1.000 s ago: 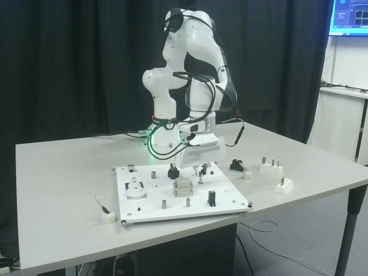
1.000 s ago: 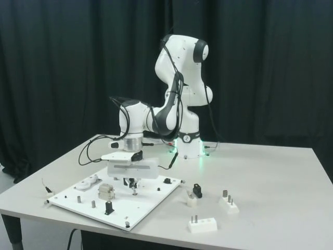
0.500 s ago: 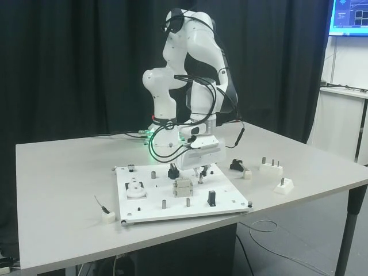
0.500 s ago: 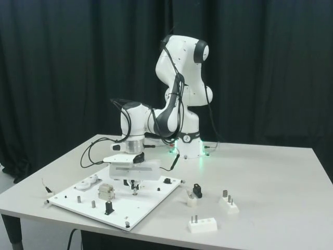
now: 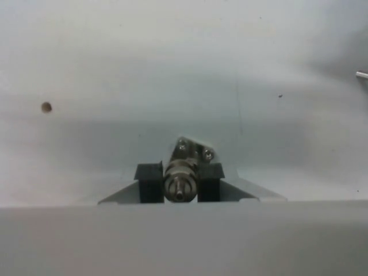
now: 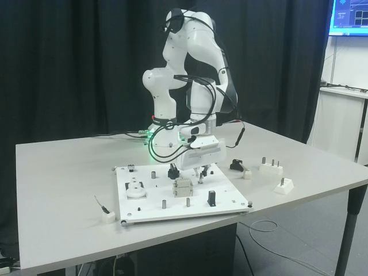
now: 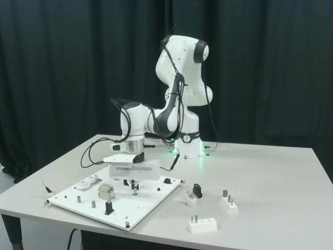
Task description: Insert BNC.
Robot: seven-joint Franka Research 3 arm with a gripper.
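In the wrist view a metal BNC connector [image 5: 180,181] sits between my two black finger pads [image 5: 149,183], which press on its sides. Just beyond it lies a small metal flange with two screws [image 5: 192,150] on the white board [image 5: 115,69]. From the room views, my gripper [image 6: 200,172] points straight down over the middle of the white board [image 6: 224,192], close above its surface. The same gripper [image 7: 133,186] shows low over the board [image 7: 78,205] in the second room view. The connector itself is too small to make out there.
On the board stand a grey block [image 6: 183,187], a black holder [image 6: 211,198], a black part [image 6: 172,171], white discs [image 6: 135,190] and short pegs. Off the board lie a black connector [image 6: 237,166], white pin blocks [image 6: 270,167] [image 6: 283,186] and a small wired block [image 6: 107,217].
The wrist has turned slightly and the forearm has shifted a little; the gripper stays low over the same spot on the board.
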